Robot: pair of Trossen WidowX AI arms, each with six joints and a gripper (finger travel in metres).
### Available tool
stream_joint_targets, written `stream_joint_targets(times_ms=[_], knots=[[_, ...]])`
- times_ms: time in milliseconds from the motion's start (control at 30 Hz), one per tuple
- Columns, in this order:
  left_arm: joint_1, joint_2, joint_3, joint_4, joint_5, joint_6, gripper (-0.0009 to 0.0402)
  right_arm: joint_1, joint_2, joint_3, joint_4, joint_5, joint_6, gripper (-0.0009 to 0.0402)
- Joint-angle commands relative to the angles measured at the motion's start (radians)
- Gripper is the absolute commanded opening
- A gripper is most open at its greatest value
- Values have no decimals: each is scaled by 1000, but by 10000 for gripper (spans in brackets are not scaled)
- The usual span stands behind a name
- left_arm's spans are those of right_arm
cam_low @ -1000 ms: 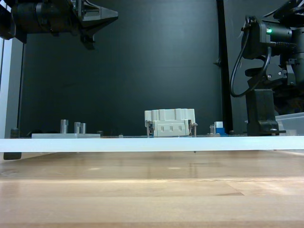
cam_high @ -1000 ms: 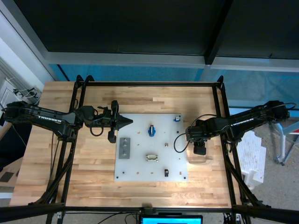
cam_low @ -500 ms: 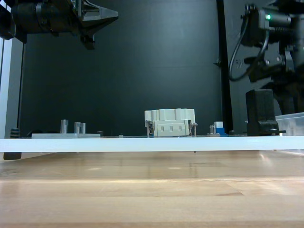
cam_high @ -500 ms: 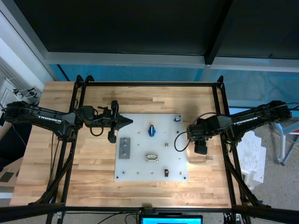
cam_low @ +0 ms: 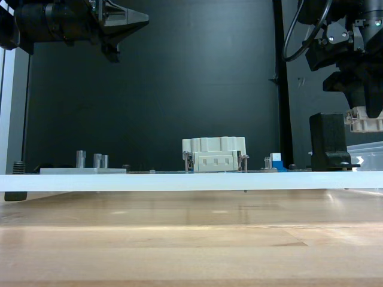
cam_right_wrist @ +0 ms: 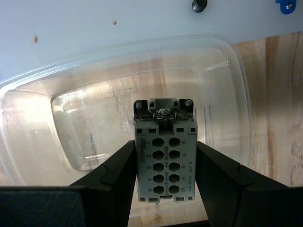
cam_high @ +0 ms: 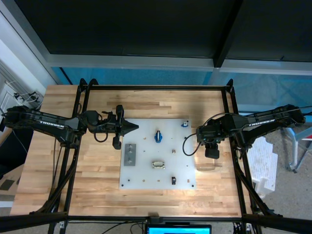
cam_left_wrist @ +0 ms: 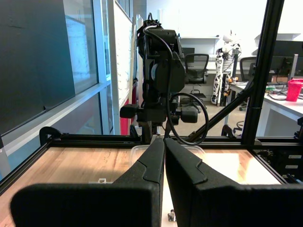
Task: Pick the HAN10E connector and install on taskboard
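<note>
The HAN10E connector (cam_right_wrist: 165, 158), a pale grey block with two rows of pin holes, is clamped between my right gripper's (cam_right_wrist: 165, 172) black fingers (cam_right_wrist: 116, 172). It hangs over the clear plastic tray (cam_right_wrist: 227, 94), just right of the white taskboard (cam_high: 141, 175). The low view has the connector (cam_low: 366, 124) lifted above the tray's rim. My right gripper (cam_high: 211, 153) is at the board's right edge. My left gripper (cam_high: 132, 127) hovers shut and empty over the board's far left corner, well above it (cam_low: 140, 21).
On the board are a pale socket housing (cam_high: 157, 165), a grey block with three holes (cam_high: 130, 154), a blue part (cam_high: 158, 136) and a black fitting (cam_low: 328, 142) near the right edge. A black frame surrounds the wooden table.
My right gripper has risen out of the tray with the connector in its fingers and shifted slightly right. The left arm has not moved.
</note>
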Motion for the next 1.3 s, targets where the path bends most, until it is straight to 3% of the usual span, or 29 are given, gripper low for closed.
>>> stream_joint_targets(times_ms=[33,233,333,467,700,1300], knots=[[0,0,0,0,0,0,1,1,0,4,-1,1,1,34],[0,0,0,0,0,0,1,3,2,10,4,-5,9,34],[0,0,0,0,0,0,1,13,27,45,13,-38,21,34],[0,0,0,0,0,0,1,31,85,98,11,-43,32,35],[0,0,0,0,0,0,1,62,220,209,13,-42,32,35],[0,0,0,0,0,0,1,111,619,627,-6,-43,35,28]])
